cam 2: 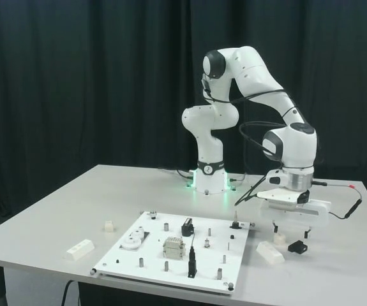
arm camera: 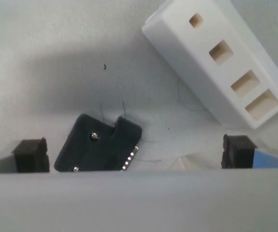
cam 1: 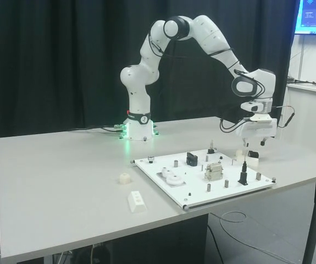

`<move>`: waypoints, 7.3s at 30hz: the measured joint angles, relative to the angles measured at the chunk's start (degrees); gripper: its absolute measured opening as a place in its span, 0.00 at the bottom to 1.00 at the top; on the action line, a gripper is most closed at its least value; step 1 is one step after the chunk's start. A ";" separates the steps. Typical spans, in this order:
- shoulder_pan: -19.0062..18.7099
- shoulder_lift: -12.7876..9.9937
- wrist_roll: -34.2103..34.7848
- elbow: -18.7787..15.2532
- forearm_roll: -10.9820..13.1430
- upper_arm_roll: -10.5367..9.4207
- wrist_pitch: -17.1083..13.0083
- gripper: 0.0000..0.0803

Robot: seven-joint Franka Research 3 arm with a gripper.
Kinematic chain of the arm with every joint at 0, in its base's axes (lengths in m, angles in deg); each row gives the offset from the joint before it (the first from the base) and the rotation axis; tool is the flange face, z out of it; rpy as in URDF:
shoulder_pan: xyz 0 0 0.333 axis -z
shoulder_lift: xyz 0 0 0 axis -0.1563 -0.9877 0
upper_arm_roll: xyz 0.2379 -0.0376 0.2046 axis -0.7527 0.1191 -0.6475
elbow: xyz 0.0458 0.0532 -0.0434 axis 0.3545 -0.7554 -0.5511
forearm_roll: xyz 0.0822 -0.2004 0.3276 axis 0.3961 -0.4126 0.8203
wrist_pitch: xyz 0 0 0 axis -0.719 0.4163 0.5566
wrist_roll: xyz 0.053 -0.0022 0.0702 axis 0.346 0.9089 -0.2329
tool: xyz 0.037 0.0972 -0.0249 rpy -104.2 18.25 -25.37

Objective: Remove Ethernet.

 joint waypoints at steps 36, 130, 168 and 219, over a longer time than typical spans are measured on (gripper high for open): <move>-1.71 0.00 0.01 1.31 -0.37 2.19 2.12 1.00; -1.45 6.88 29.52 -2.27 -8.09 4.80 17.53 1.00; -1.37 18.26 48.72 -15.68 2.55 15.14 11.65 1.00; 1.15 25.95 46.92 -32.87 19.14 16.53 -10.39 1.00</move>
